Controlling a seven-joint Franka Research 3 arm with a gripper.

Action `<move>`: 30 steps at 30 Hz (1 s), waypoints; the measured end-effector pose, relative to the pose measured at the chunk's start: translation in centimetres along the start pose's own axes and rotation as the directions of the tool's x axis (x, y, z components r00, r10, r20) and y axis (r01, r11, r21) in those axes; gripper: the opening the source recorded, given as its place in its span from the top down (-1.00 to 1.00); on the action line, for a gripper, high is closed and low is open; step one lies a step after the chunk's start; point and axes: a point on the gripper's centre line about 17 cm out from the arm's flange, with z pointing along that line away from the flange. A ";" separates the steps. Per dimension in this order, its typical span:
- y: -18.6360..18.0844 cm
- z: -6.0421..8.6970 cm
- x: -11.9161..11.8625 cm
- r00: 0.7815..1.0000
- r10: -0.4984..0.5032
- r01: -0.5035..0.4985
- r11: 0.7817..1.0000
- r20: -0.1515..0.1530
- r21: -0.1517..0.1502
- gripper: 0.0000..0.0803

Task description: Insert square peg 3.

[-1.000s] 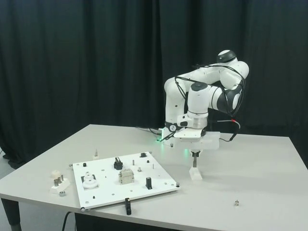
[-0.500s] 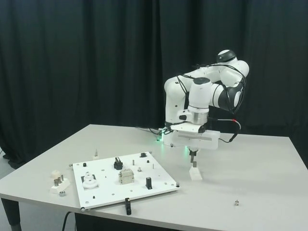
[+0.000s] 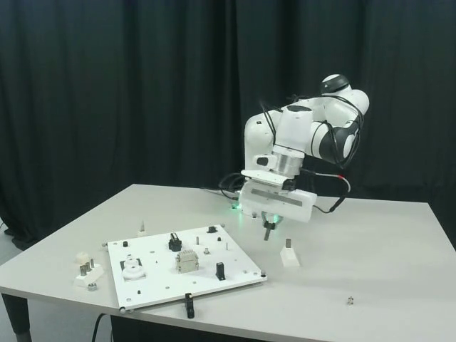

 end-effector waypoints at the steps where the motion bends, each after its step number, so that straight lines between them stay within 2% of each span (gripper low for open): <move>1: 0.5 0.0 0.7 1.000 0.006 -0.006 1.000 -0.009 -0.006 0.73; 6: 2.9 0.1 4.2 0.999 0.035 -0.036 0.999 -0.041 -0.026 0.73; 16: 7.3 1.3 9.7 0.991 0.124 -0.126 0.991 -0.050 -0.036 0.73; 22: 9.4 2.2 11.7 0.980 0.197 -0.198 0.980 -0.035 -0.029 0.73; 30: 11.8 3.1 12.6 0.941 0.339 -0.339 0.941 0.019 -0.020 0.73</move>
